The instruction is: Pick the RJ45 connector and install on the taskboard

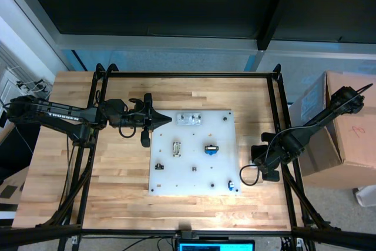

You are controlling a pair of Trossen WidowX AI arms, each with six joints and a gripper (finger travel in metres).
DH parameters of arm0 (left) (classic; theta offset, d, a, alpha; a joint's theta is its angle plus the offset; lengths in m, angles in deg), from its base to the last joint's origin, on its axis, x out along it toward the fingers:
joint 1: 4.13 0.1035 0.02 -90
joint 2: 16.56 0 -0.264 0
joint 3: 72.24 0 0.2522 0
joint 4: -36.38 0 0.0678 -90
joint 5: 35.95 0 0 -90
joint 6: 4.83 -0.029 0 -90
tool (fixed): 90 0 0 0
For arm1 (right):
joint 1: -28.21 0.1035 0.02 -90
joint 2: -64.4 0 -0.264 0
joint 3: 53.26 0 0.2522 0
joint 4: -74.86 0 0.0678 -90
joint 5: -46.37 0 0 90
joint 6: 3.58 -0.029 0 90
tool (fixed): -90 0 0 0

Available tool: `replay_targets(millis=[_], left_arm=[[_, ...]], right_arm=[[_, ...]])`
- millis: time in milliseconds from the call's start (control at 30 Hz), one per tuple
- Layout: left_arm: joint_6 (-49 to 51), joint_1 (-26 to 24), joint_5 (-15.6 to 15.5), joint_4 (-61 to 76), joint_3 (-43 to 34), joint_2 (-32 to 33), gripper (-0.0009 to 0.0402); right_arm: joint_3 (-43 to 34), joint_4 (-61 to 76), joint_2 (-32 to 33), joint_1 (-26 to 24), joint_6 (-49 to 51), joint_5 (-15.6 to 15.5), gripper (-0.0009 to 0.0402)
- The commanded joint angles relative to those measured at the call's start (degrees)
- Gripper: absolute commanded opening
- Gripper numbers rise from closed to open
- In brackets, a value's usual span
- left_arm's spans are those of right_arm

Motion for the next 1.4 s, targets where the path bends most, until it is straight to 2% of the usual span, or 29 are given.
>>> replay_targets(millis=[33, 133, 233, 367, 533, 900, 1100, 1400], left_arm=[[0.0, 0.0, 0.0, 0.0, 0.0, 0.0, 0.0001], [0.0, 0.0, 0.0, 0.0, 0.0, 0.0, 0.0001], [0.0, 0.0, 0.0, 0.0, 0.0, 0.0, 0.0001], [0.0, 0.0, 0.0, 0.0, 0.0, 0.0, 0.0001], [0.0, 0.0, 0.0, 0.0, 0.0, 0.0, 0.0001], [0.0, 0.0, 0.0, 0.0, 0.0, 0.0, 0.0001], [0.0, 0.0, 0.0, 0.0, 0.0, 0.0, 0.0001], [0.0, 0.0, 0.0, 0.0, 0.0, 0.0, 0.0001]], right_arm=[[-1.0, 0.8, 0.0, 0.0, 0.1, 0.3, 0.0063], [-2.4, 2.5, 0.0, 0.0, 0.5, 1.8, 0.0108], [-3.5, 3.5, 0.0, 0.0, 0.5, 1.8, 0.0145], [-3.4, 3.4, 0.0, 0.0, 0.1, 2.6, 0.0168], [-2.2, 1.4, 0.0, 0.0, 0.0, 4.6, 0.0169], [2.8, -4.0, 0.0, 0.3, -1.1, 4.4, 0.0169], [4.5, -7.8, 0.0, 0.7, -1.7, 6.1, 0.0169], [6.8, -10.4, 0.0, 1.6, -2.6, 6.1, 0.0169]])
